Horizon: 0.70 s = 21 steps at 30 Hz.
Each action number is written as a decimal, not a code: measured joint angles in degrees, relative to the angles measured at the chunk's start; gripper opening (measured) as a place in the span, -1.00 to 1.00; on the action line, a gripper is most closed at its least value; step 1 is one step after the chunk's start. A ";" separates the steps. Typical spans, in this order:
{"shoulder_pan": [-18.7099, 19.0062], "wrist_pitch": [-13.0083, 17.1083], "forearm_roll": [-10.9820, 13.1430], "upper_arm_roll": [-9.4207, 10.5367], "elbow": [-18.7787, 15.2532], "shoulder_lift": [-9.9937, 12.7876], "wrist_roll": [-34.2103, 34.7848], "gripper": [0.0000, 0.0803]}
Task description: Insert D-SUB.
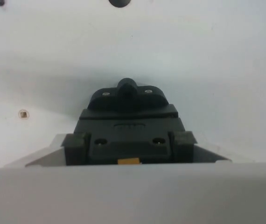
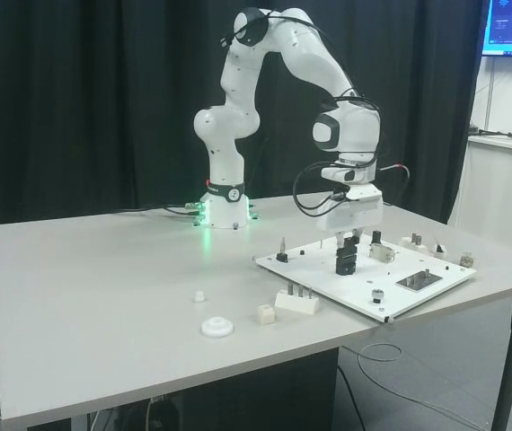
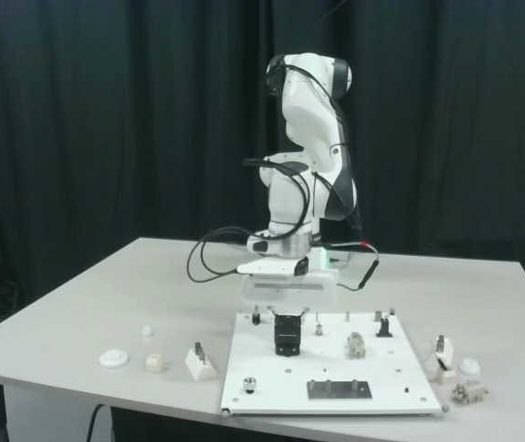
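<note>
Gripper (image 2: 346, 256) pinches black D-SUB plug (image 1: 129, 133), holds it just over white board (image 2: 364, 283). Next part, my guess: keep plug straight, line it up over socket, push down slow, no tilt, no shove.

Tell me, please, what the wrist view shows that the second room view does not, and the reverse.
Only the wrist view shows the black D-SUB connector close up, with its two screw heads, between the fingertips. Only the second room view shows the white arm, the grey table, the whole white board and the loose white parts beside it. Both show the connector held by the gripper just above the board.
</note>
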 joint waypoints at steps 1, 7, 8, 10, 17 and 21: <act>0.00 0.00 -0.03 0.01 0.00 0.00 -0.14 -0.05; 0.00 0.15 -0.14 0.07 0.00 0.06 -2.57 -0.05; 0.00 0.18 -0.17 0.08 -0.01 0.06 -3.00 -0.05; 0.00 0.28 -0.25 0.09 -0.01 0.07 -3.76 -0.05; 0.00 0.91 -0.36 0.16 -0.03 0.15 -5.10 -0.05; 0.00 1.06 -0.37 0.17 -0.03 0.17 -5.20 -0.05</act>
